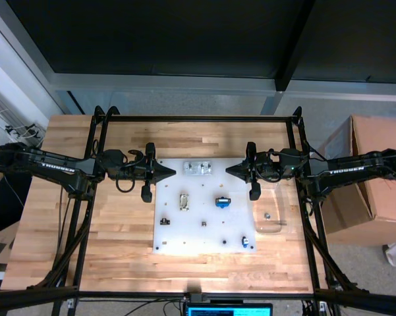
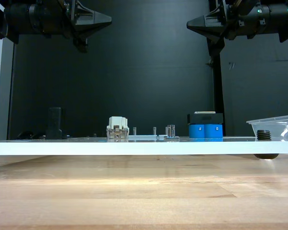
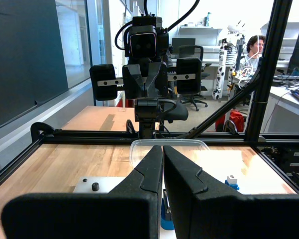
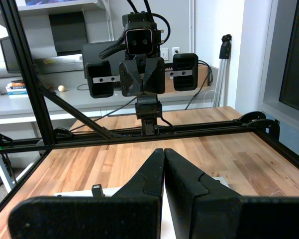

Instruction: Pick the M12 nut and place it on its threads and fasten

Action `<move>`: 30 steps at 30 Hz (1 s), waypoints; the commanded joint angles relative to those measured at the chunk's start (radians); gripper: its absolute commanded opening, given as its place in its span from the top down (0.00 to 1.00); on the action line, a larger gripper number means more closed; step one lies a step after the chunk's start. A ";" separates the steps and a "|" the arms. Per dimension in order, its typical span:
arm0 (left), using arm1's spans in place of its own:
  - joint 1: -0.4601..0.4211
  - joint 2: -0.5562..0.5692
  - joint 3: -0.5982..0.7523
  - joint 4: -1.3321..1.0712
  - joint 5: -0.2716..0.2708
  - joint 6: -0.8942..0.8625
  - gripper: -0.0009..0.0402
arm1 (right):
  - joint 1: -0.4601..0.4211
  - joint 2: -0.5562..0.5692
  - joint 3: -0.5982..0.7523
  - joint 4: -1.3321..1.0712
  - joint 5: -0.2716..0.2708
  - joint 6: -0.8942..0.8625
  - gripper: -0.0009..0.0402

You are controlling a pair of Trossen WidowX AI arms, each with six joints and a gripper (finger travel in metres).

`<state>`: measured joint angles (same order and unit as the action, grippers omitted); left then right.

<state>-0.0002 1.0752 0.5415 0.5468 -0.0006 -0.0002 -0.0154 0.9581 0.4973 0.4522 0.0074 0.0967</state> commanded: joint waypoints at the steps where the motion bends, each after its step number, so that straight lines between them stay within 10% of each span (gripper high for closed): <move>1: 0.000 0.000 0.000 0.000 0.000 0.000 0.98 | 0.000 0.000 0.000 0.000 0.000 0.000 0.98; 30: 0.000 0.000 0.000 0.000 0.000 0.000 0.98 | 0.000 0.007 0.008 0.048 -0.048 -0.010 0.98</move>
<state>-0.0002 1.0752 0.5415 0.5472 -0.0006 -0.0002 -0.0151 0.9684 0.4988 0.5140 -0.0105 0.0929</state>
